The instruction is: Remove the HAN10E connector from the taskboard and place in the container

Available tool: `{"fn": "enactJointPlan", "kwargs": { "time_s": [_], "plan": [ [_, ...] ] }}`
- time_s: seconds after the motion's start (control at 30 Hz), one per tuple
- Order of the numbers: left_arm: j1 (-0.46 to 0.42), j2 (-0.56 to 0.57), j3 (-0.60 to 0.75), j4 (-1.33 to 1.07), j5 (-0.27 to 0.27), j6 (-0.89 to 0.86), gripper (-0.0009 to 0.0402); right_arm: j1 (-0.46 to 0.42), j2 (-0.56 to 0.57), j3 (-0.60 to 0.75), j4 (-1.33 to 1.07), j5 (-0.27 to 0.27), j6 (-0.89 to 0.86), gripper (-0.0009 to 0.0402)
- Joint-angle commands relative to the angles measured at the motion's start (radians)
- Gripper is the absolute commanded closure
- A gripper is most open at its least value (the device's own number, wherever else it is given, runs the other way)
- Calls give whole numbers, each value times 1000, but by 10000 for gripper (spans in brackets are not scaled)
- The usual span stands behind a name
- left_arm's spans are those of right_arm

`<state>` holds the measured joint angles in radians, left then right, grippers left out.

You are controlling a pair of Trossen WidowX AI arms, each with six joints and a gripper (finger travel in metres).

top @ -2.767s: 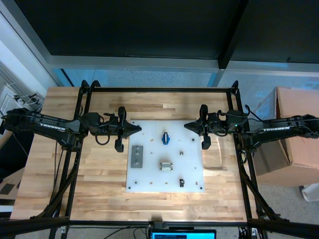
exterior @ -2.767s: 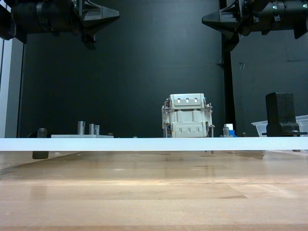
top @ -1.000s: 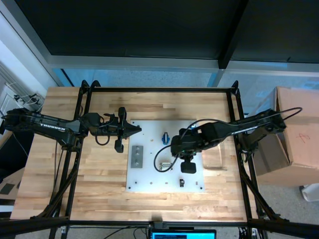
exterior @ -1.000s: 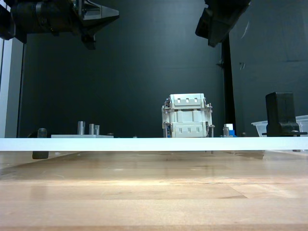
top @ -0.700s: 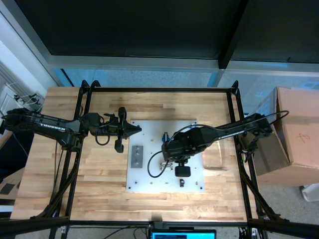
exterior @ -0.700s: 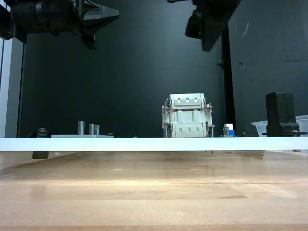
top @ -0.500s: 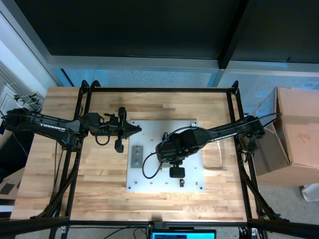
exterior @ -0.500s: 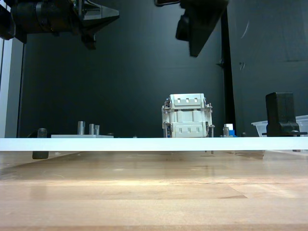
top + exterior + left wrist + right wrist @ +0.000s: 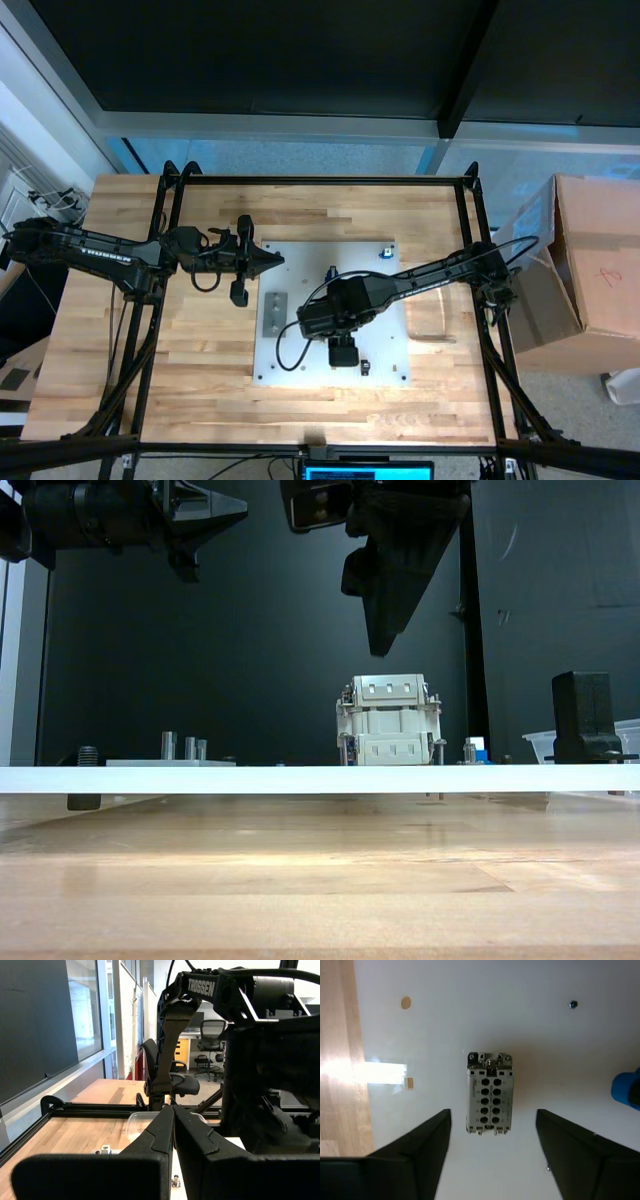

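While the left tool (image 9: 275,258) stays pinched together by the edge of the taskboard (image 9: 290,365), the wide-spread right tool (image 9: 382,645) has swung over the seated HAN10E connector (image 9: 390,723), apparently ready to grasp.

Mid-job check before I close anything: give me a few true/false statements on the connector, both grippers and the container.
1. The HAN10E connector stands upright in its seat on the taskboard. True.
2. The right gripper is shut on the connector. False: it is open and hangs above the connector, apart from it.
3. The left gripper is shut, holds nothing, and is high over the taskboard's left edge. True.
4. The connector lies in the container. False: it is on the taskboard, and the container is to the right of the taskboard.
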<state>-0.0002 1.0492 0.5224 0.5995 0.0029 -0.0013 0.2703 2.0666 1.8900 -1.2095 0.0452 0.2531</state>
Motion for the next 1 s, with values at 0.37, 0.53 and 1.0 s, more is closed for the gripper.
{"fn": "enactJointPlan", "kwargs": {
  "time_s": [0.37,0.53,1.0],
  "plan": [
    [0,0,0,0,0,0,393,3,6,-49,89,15,-7,87],
    [0,0,0,0,0,0,393,3,6,-92,128,15,-7,87],
    [0,0,0,0,0,0,393,3,6,-157,175,15,1,114]
  ]
}}
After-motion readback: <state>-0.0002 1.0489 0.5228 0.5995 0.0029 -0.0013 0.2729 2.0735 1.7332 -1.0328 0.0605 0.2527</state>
